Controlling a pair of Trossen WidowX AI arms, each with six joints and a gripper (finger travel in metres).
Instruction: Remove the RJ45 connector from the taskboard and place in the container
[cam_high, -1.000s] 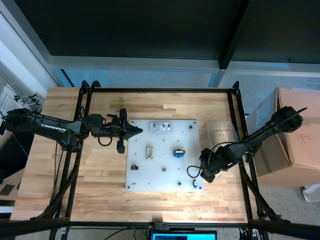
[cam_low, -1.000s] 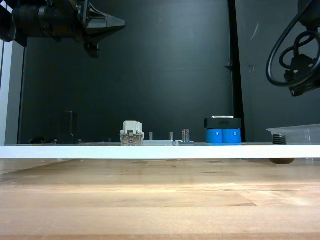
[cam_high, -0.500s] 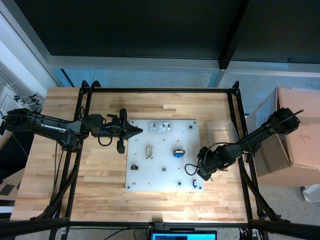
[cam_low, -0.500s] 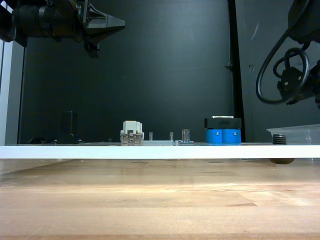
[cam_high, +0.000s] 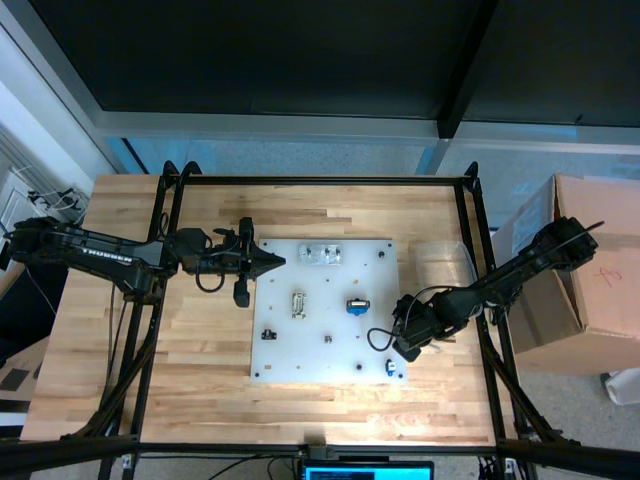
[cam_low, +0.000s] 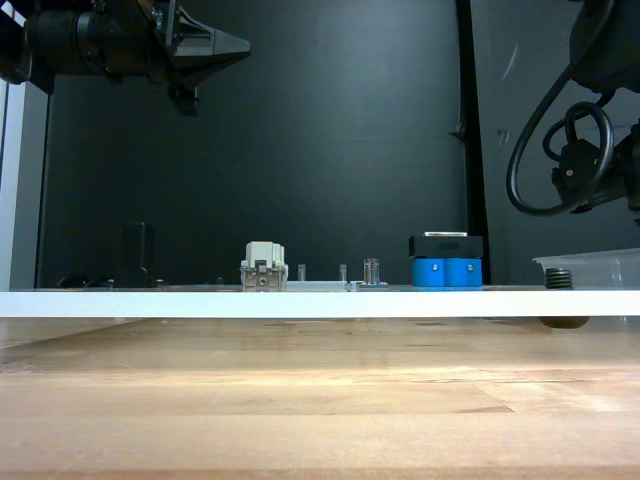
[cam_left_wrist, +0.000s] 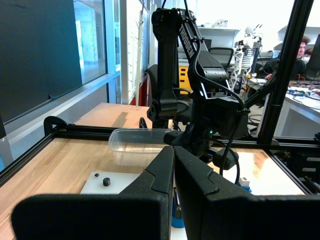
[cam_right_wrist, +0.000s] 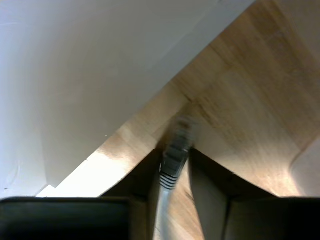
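RJ45 connector (cam_right_wrist: 173, 150) held clear of the taskboard (cam_high: 300, 360)
Probably light and rigid (take its body, not the latch), it sits pinched in the right gripper (cam_high: 407, 338) at the taskboard's right edge; left gripper (cam_high: 275, 262), closed empty, over its left edge; container (cam_high: 440, 245) beyond.

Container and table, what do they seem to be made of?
Container: probably clear plastic; the wood shows through its walls. Table: light wood planks, with visible grain and a slight sheen. Left gripper, shut, hangs over the left edge of the board; right gripper holds the connector above its right edge.
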